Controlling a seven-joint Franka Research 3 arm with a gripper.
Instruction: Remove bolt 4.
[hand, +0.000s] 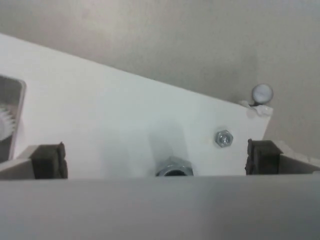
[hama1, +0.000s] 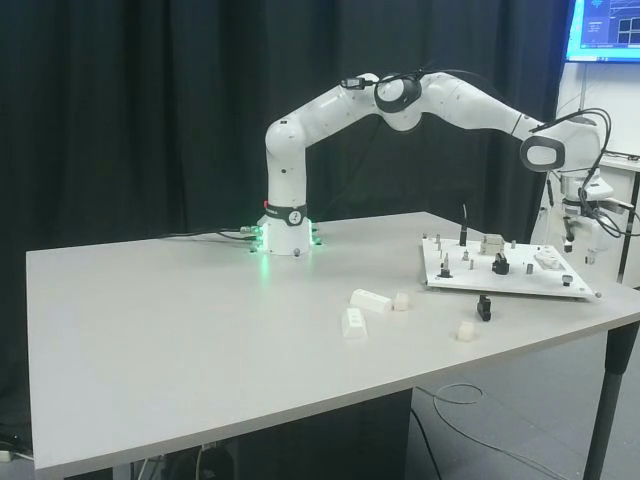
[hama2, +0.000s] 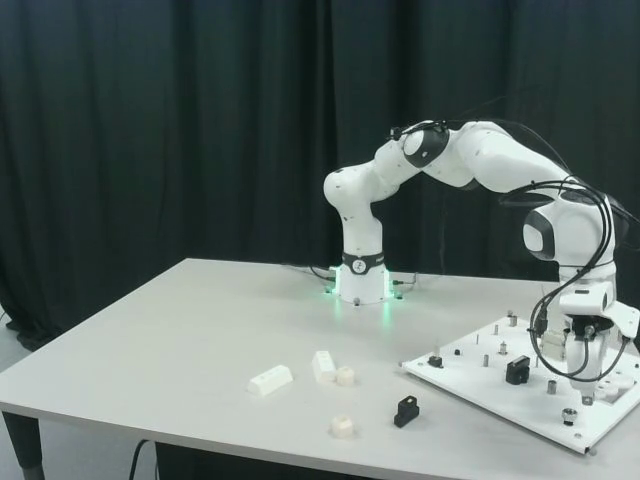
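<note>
White board (hand: 100, 110) fills my wrist view. My claw (hand: 155, 160) is spread wide and holding nothing, with a black pad (hand: 47, 161) on either side. Right between the pads sits what I reckon is bolt 4 (hand: 173, 167), though I can't see any number. It's a chunky grey hex head, half hidden. A smaller hex bolt (hand: 224, 138) sits near it, so I'd centre first, drop straight down, grab opposite flats, then twist. In the first room view, the board's at roughly 3 o'clock from my base (hama1: 285, 235).
</note>
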